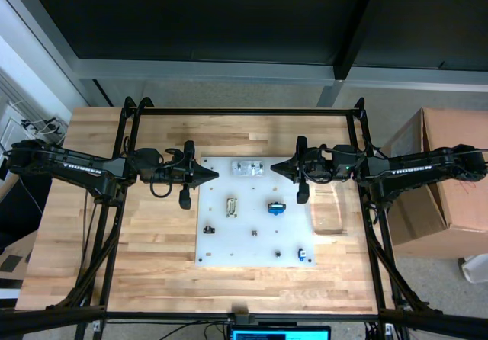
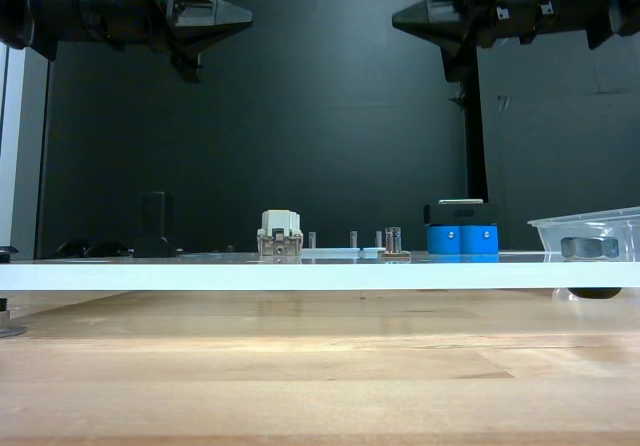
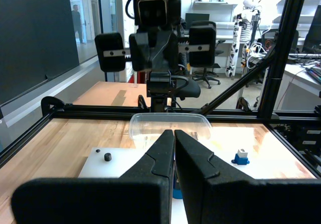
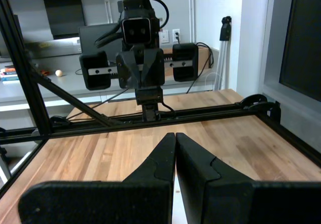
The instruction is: Pick the M12 nut and place it on its threads and fasten
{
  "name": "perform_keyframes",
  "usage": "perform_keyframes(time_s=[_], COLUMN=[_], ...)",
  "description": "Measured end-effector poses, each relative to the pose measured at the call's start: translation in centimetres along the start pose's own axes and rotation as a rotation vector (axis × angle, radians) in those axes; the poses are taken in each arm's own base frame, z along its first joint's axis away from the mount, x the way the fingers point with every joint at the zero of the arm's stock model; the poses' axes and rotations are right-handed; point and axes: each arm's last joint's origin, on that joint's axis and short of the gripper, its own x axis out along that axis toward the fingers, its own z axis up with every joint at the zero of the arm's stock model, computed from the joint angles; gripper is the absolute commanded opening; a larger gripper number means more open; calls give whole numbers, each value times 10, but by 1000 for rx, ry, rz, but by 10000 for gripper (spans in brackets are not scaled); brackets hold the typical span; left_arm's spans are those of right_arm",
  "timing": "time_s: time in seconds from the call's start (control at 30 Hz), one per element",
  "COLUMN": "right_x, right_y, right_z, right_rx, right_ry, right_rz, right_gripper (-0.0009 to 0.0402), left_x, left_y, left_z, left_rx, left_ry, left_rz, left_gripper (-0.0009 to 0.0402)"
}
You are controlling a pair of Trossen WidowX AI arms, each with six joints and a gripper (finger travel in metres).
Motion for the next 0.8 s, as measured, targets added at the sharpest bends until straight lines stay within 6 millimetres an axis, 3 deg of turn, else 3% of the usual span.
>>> perform_keyframes(time_s=[0.8], right_x=[-1], right_y=[0], right_z=[-3], right_rx=[17], right_ry=[3], right_rz=[6], right_gripper=[0], left_x=[0], left_y=[0], left_z=[0], left_rx=[0], left_ry=[0], left_rz=[0], left_gripper=[0])
